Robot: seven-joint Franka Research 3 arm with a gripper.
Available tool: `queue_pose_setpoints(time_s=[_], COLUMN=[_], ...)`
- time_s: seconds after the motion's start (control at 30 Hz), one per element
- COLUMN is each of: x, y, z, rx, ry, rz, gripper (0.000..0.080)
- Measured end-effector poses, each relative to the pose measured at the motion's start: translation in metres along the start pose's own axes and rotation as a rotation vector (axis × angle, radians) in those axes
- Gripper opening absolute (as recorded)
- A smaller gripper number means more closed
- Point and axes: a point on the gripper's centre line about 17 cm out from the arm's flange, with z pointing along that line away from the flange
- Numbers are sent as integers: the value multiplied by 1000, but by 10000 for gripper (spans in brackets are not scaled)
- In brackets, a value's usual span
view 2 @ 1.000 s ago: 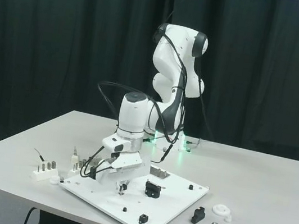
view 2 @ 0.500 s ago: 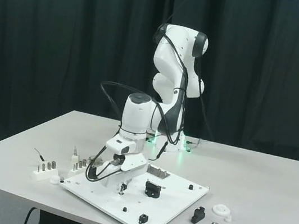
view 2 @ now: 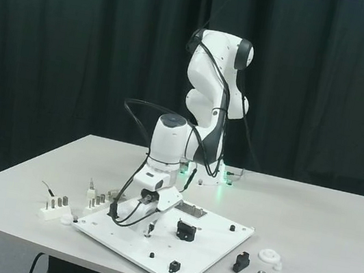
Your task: Insert BNC.
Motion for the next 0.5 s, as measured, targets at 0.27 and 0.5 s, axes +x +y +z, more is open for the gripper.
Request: queue_pose_setpoints(time_s=[0.27,0.5], x=[0,-1], y=[0,0], z=[0,0], rx=[0,0], ry=[-1,-1], rz=[-45,-108], gripper=[121,121])
